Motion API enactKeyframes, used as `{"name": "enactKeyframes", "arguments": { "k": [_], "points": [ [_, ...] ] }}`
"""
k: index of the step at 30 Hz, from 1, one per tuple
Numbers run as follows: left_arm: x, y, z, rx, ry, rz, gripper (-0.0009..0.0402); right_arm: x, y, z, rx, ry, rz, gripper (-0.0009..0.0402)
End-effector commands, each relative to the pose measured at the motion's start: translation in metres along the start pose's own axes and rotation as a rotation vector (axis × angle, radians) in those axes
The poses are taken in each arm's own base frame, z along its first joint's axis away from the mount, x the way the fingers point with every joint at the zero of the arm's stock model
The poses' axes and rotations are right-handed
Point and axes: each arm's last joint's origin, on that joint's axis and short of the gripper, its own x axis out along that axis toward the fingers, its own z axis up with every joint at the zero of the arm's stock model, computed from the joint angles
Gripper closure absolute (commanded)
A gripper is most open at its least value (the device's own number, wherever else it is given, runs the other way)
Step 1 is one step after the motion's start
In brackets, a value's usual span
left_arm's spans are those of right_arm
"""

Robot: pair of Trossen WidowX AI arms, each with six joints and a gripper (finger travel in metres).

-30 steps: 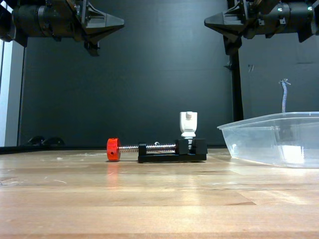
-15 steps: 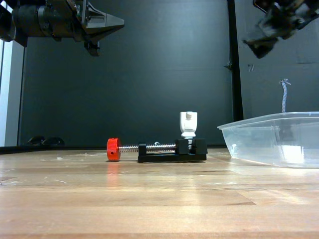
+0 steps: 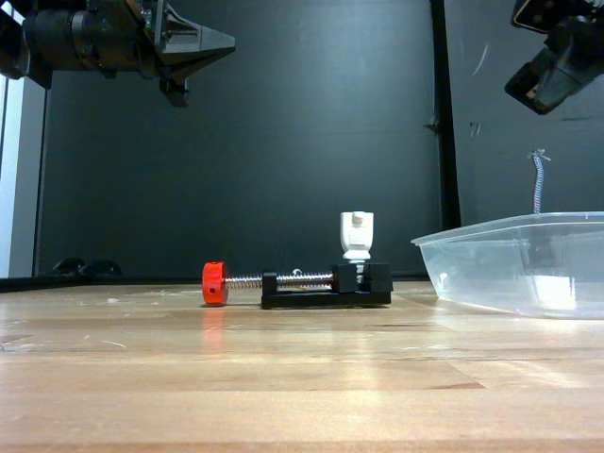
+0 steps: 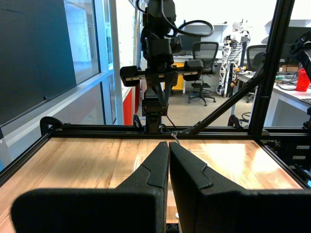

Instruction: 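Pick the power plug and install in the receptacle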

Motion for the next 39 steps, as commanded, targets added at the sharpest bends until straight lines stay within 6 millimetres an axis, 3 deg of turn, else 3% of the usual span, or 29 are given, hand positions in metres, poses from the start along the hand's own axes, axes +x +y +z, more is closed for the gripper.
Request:
{"name": "enactKeyframes", "arguments": {
  "k": [1, 11, 22, 26, 39],
  "points": [
    [0.000, 0.000, 0.000, 0.000, 0.000, 0.000, 0.0393, 0.001, 0.003, -0.004, 0.005, 0.037, -0.012, 0.0393],
    [0.000, 0.000, 0.000, 0.000, 0.000, 0.000, 0.0393, 0.021, 0.009, -0.015, 0.010, 0.171, -0.021, 0.0377],
    [0.000, 0.000, 0.000, 0.000, 0.000, 0.000, 0.0393, 0.054, 0.015, -0.012, 0.036, 0.244, -0.033, 0.0221],
    [0.000, 0.000, 0.000, 0.000, 0.000, 0.000, 0.0393, 0.066, 0.016, -0.008, 0.034, 0.262, -0.040, 0.0185],
    [0.000, 0.000, 0.000, 0.000, 0.000, 0.000, 0.0393, 0.098, 0.022, -0.005, 0.029, 0.254, -0.034, 0.0177]
  ]
}}
